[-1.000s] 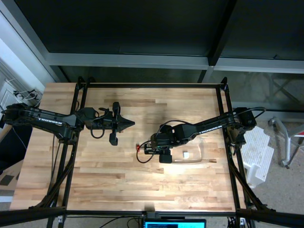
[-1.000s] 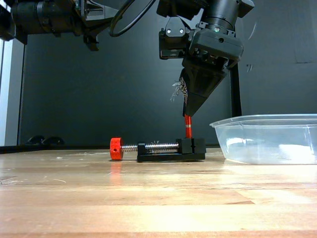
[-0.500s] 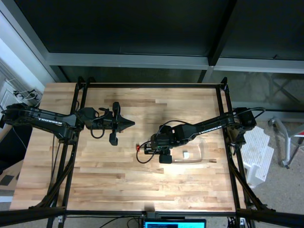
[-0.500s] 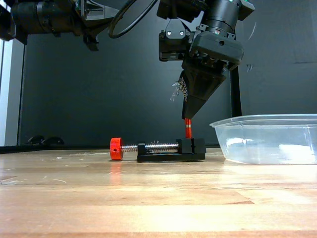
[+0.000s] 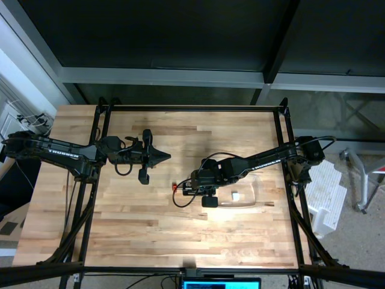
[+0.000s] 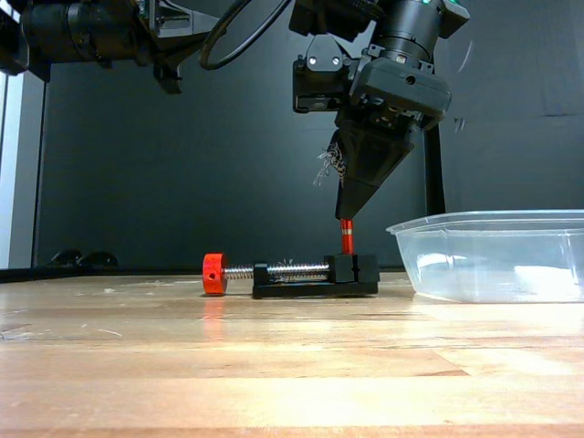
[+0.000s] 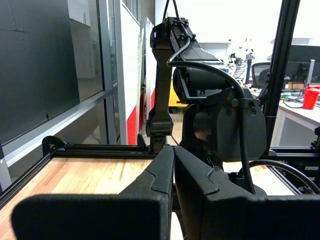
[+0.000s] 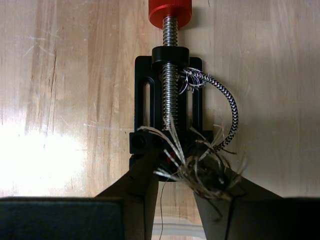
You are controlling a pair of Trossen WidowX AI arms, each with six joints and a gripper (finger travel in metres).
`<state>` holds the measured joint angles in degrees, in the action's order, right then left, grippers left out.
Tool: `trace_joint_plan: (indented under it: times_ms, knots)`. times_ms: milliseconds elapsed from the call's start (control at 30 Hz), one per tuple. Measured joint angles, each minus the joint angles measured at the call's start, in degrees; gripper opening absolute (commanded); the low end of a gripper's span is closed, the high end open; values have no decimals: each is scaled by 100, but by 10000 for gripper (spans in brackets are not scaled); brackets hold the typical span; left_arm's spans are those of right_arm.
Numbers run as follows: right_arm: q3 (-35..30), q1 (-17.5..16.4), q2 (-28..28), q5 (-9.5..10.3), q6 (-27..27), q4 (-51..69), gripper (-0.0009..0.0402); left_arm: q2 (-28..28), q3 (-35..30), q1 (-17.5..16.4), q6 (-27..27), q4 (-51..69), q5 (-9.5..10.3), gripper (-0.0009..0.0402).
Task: Remove the RCA connector from the receptacle and place in the container
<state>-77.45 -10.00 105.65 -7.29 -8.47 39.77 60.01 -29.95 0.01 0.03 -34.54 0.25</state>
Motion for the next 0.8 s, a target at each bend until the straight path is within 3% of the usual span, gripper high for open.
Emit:
trace_joint_plan:
  times_ms: [433,800]
  knots:
    - [4,0,0,-4,4,0,1,0,2,0,0,2,0,0]
    - [4,0,-4,-7,24,0,0,0,0,0,0,0,0,0]
